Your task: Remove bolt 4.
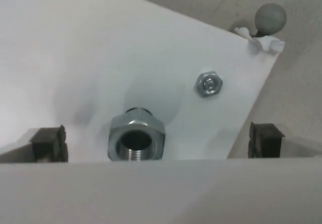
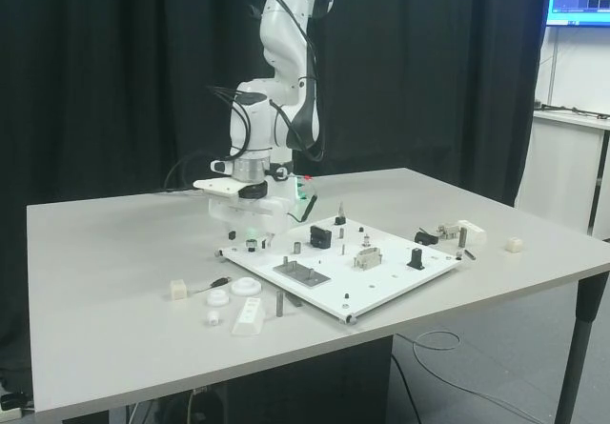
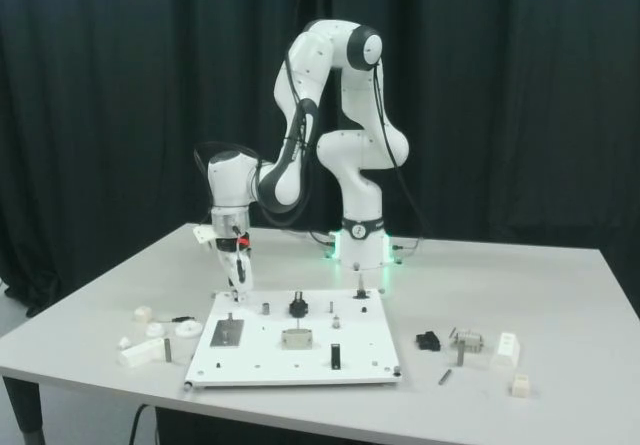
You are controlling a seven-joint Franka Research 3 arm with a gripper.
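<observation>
Wrist view: gripper [image 1: 157, 142] wide open, black pads [image 1: 49, 143] well apart, nothing held. The large hex bolt [image 1: 136, 139] stands upright between them, nearer one pad, near a corner of the white board [image 1: 75, 58]; presumably bolt 4. Small nut [image 1: 209, 83] sits beyond it, grey ball [image 1: 270, 18] just off the board corner. Judged step: align and descend. To do well: centre fingers on the hex flats, drop lower, close squarely, then twist off without tilting. In the room views the arm [image 3: 340, 115] hangs over the board's back corner.
</observation>
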